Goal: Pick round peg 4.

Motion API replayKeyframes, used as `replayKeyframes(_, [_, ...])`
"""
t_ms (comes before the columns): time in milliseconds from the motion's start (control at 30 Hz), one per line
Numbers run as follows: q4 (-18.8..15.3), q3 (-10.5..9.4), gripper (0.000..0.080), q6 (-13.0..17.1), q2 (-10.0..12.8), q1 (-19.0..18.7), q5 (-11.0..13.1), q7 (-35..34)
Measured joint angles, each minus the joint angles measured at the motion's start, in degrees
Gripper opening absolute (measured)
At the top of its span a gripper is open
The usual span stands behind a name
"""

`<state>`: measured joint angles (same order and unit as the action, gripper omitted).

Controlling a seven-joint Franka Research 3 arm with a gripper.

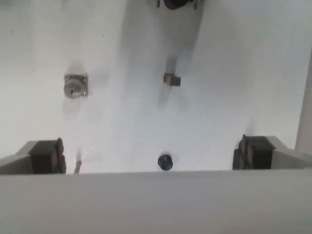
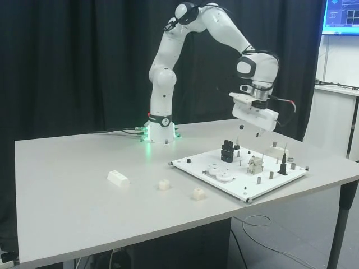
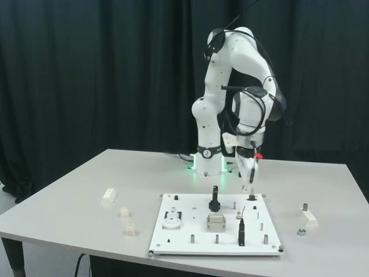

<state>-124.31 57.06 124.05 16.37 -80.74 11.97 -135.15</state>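
Peg: small round black peg (image 1: 165, 162) stands upright on the white board (image 1: 146, 122), directly below the gripper (image 1: 153, 155), approx. midway between the two fingertips. Likely the task's peg, though no number is legible. Not touched yet.

Gripper: fingers spread wide, one pad (image 1: 48, 156) on each side of the peg, nothing held. The wide gap leaves room to drop over the peg w/o knocking it.

Height: in the room views the gripper (image 2: 249, 130) hangs well above the board (image 2: 190, 167), so this reads as pre-grasp alignment, not descent.

Arm: white arm (image 3: 230, 75) reaches out from its base and bends down, wrist pointing at the board's far side; keeps the fingers vertical for a straight drop.

Neighbours: a grey square-based fitting (image 1: 75, 86) and a small block (image 1: 171, 79) sit further out ahead of the fingers, well apart from the peg, so no crowding.

Board: holds the parts upright in fixed spots, so each can be taken from above.

Off board: white blocks (image 2: 118, 178) lie on the grey table (image 2: 67, 185), far from the tool, not involved.
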Motion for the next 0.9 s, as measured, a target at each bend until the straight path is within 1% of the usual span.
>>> replayKeyframes(100, [1.11, 2.27, 0.0800, -1.11, 1.08, -3.12, 0.40, 1.82])
replayKeyframes(233, [2.38, 4.84, 0.0800, -2.28, 2.20, -6.97, 1.54, 4.46])
replayKeyframes(367, [3.34, 6.23, 0.0800, -2.87, 2.71, -9.90, 2.33, 6.66])
replayKeyframes(667, [4.29, 6.34, 0.0800, -2.72, 2.77, -13.76, 4.89, 9.34])
replayKeyframes(767, [4.35, 6.14, 0.0800, -1.86, 2.94, -14.90, 6.10, 10.91])
replayKeyframes(900, [4.36, 5.34, 0.0800, -0.15, 3.45, -16.02, 7.00, 13.22])
